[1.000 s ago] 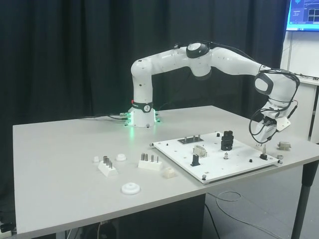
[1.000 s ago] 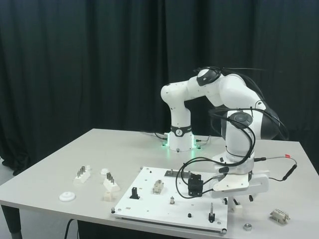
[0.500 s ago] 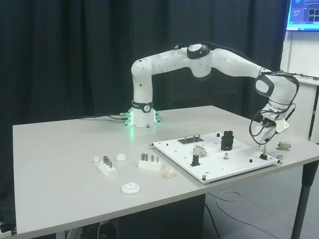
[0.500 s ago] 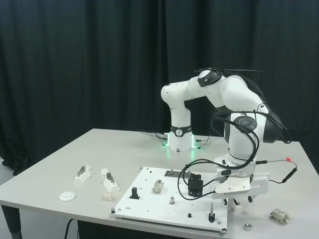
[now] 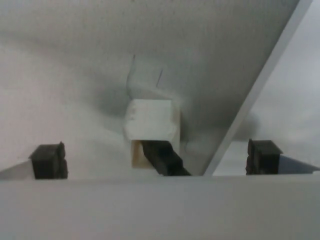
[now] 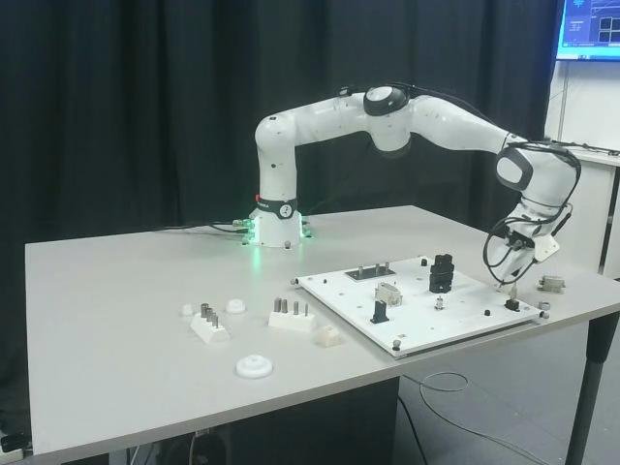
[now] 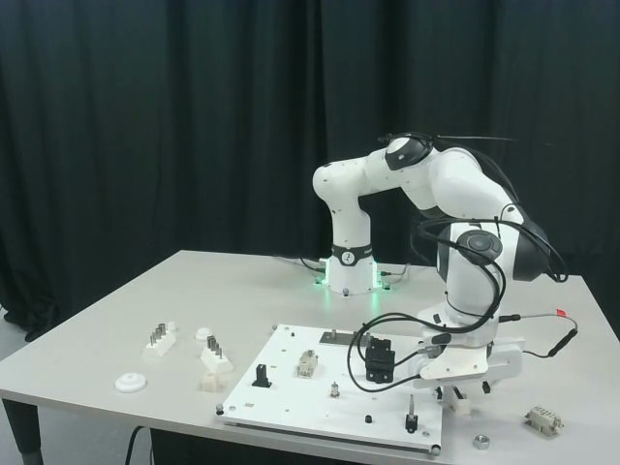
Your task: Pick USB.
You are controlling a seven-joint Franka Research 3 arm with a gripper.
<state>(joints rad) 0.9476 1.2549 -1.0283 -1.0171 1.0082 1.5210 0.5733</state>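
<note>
Since the earlier frames the wrist has drawn slightly back and up at the right of the first room view. Left to right in the wrist view: one black finger (image 5: 48,161), the white USB block (image 5: 151,135) at centre with a black plug under it, then the other finger. The gripper (image 5: 155,161) is spread wide, holding nothing, with the USB between its fingers by the board (image 6: 426,310) edge. Best to descend straight, keep the block centred, then close gently.

A lab: black curtains (image 7: 194,126), grey table (image 6: 126,291), wall screen (image 6: 589,29).
</note>
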